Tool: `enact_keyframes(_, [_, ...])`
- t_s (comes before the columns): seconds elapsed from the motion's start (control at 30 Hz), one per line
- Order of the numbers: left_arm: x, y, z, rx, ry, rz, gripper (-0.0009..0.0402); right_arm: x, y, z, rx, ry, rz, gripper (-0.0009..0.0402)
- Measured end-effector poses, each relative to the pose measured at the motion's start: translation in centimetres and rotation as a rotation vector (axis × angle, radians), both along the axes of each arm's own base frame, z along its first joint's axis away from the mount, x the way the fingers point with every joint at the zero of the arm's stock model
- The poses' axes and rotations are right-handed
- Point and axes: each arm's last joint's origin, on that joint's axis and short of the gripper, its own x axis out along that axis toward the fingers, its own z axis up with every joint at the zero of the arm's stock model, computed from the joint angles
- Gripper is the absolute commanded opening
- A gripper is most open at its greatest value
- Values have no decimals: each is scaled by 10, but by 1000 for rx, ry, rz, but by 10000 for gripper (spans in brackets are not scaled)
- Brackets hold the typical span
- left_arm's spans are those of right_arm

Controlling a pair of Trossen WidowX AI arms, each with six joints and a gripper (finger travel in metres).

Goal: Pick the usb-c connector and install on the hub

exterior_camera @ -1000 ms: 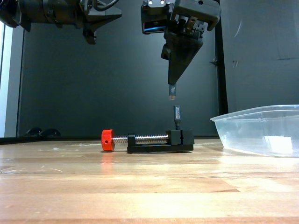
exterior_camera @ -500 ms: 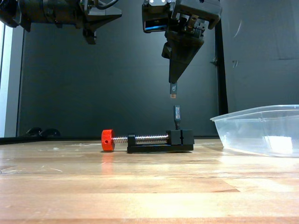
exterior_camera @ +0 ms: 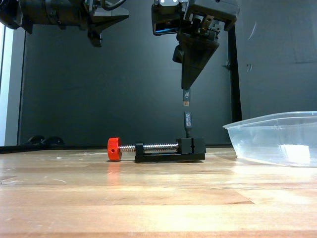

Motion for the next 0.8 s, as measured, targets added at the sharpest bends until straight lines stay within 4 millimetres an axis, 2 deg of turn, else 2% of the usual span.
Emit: enact_keyframes(0.8, [0, 0, 0, 0, 0, 0, 0, -1, 1, -10, 0, 4, 2, 0])
